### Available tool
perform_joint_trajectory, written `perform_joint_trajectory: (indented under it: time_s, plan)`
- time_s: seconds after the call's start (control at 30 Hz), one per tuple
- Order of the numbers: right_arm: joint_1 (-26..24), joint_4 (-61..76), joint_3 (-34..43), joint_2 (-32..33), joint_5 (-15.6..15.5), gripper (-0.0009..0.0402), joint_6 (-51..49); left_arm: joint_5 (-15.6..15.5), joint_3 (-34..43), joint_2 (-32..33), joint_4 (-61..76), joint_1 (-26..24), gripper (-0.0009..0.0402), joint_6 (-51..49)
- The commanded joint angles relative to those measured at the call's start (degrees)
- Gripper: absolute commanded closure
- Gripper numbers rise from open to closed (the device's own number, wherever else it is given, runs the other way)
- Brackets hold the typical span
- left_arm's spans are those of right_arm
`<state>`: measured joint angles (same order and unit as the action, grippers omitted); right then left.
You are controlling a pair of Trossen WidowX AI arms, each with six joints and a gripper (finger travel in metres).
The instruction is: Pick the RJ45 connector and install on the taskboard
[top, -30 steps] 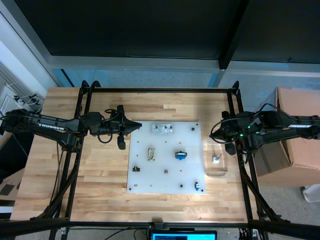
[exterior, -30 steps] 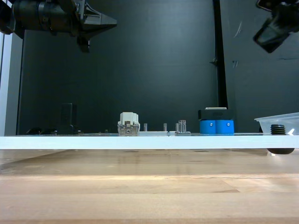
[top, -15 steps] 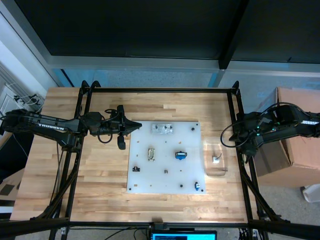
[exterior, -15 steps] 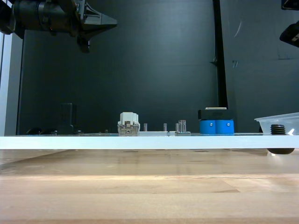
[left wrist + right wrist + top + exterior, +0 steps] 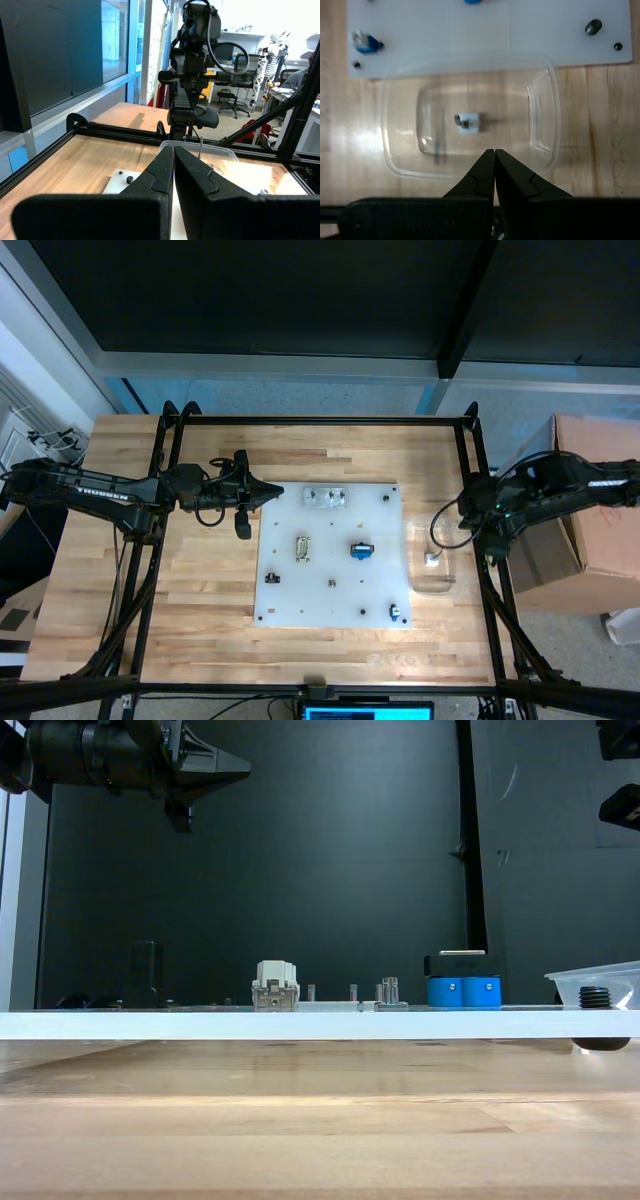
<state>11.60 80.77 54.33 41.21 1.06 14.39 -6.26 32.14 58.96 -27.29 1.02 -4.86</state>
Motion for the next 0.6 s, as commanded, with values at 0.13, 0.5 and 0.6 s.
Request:
perform_joint_trajectory:
  time_s: [0.13,0.5,0.6]
  plan:
    - [10.7,-2.0,-2.6,3.4,4.6,0.0393,7.5,0.0,0.0,0.0,0.0,0.0,0.0393,0.0]
    - [17.7,-6.8,-8.2,6.2,7.3,0.0340,18.4,0.0,0.0,0.0,0.0,0.0,0.0393,0.0]
    - [17.7,-8.7,-10.6,6.2,6.8,0.0299,19.5,0.0,0.0,0.0,0.0,0.0,0.0393,0.0]
